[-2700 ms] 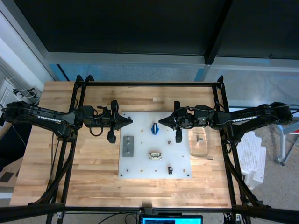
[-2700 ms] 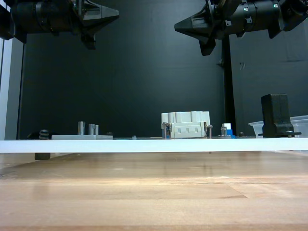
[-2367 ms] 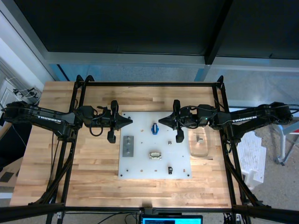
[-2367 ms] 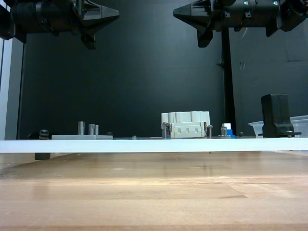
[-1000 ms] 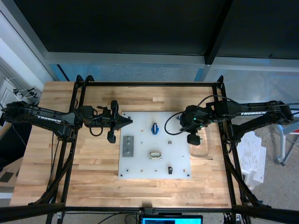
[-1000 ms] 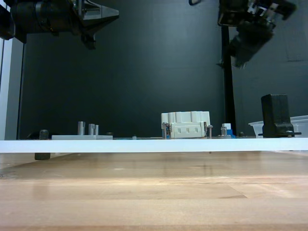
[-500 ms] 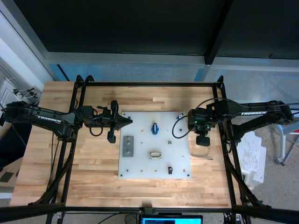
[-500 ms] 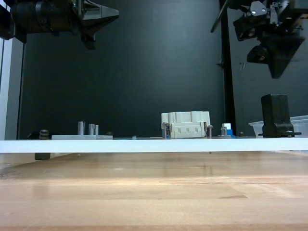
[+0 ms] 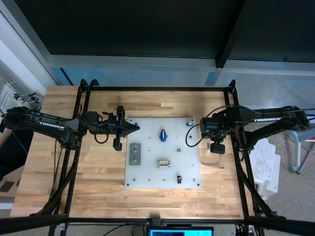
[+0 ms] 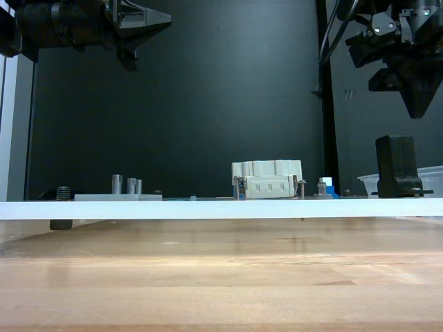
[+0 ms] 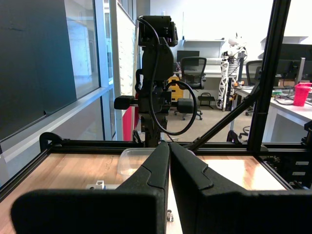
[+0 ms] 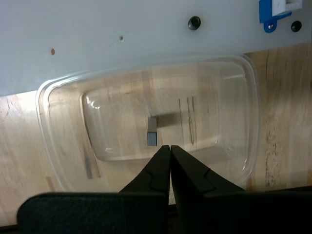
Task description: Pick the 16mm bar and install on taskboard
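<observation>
The 16mm bar (image 12: 152, 131) is a short grey peg lying on its side inside the clear plastic tray (image 12: 234, 141). My right gripper (image 12: 170, 150) points straight down above the tray, shut and empty, with its tips just beside the bar. From above, the right gripper (image 9: 217, 148) hangs past the right edge of the white taskboard (image 9: 147, 174) and covers the bar. High over the taskboard's left edge my left gripper (image 9: 137, 127) stays level, shut with nothing in it.
The taskboard carries a grey two-hole block (image 9: 134, 153), a blue knob (image 9: 163, 134), a white connector (image 10: 266, 178) and a black block (image 10: 398, 166). A blue clip (image 12: 275, 9) sits at the board edge near the tray. Black frame rails run around the table.
My right arm has swung right, off the taskboard, and turned its gripper from level to pointing down over the tray. The left arm has not moved.
</observation>
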Controlling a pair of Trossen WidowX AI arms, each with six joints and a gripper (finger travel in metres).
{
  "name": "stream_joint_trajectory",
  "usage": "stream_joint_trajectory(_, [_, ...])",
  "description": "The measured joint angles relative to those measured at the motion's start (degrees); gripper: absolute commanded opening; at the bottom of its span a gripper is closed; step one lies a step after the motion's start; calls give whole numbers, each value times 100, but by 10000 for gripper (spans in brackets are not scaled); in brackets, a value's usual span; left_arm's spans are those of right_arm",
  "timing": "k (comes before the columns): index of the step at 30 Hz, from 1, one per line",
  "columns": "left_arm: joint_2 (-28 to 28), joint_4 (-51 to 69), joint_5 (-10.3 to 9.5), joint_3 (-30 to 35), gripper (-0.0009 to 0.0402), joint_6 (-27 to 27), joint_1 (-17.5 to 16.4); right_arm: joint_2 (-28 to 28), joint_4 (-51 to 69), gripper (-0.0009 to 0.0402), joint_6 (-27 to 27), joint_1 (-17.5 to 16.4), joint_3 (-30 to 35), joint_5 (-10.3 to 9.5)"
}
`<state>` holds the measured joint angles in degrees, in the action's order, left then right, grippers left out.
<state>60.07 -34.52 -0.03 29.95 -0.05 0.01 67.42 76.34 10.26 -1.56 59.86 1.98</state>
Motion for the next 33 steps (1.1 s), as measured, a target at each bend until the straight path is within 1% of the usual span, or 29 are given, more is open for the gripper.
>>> stream_joint_trajectory(5, [2, 0, 2, -2, 0, -2, 0, -168, -76, 0, 142, -44, -260, 0])
stream_joint_trajectory(9, [0, -2, 0, 0, 0, -2, 0, -345, -120, 0, 337, -151, -496, 9])
stream_joint_trajectory(12, [0, -2, 0, 0, 0, -2, 0, -420, -164, 0, 461, -240, -612, 57])
stream_joint_trajectory(14, [0, -2, 0, 0, 0, -2, 0, -444, -227, 0, 525, -315, -702, 155])
stream_joint_trajectory(18, [0, -2, 0, 0, 0, 0, 0, -448, -417, 5, 588, -422, -857, 164])
stream_joint_trajectory(21, [0, 0, 2, 0, 0, 0, 0, -448, -664, 28, 616, -450, -951, 153])
stream_joint_trajectory(26, [2, 0, 2, -2, 0, 0, 0, -448, -855, 96, 592, -483, -1152, 160])
stream_joint_trajectory(30, [0, 0, 0, -2, 0, -2, 0, -446, -984, 142, 597, -527, -1338, 236])
stream_joint_trajectory(31, [0, -2, 2, -2, 0, 0, 0, -446, -997, 151, 597, -553, -1375, 286])
stream_joint_trajectory(33, [0, -2, 2, 0, 0, 0, 0, -446, -1062, 165, 597, -605, -1460, 315])
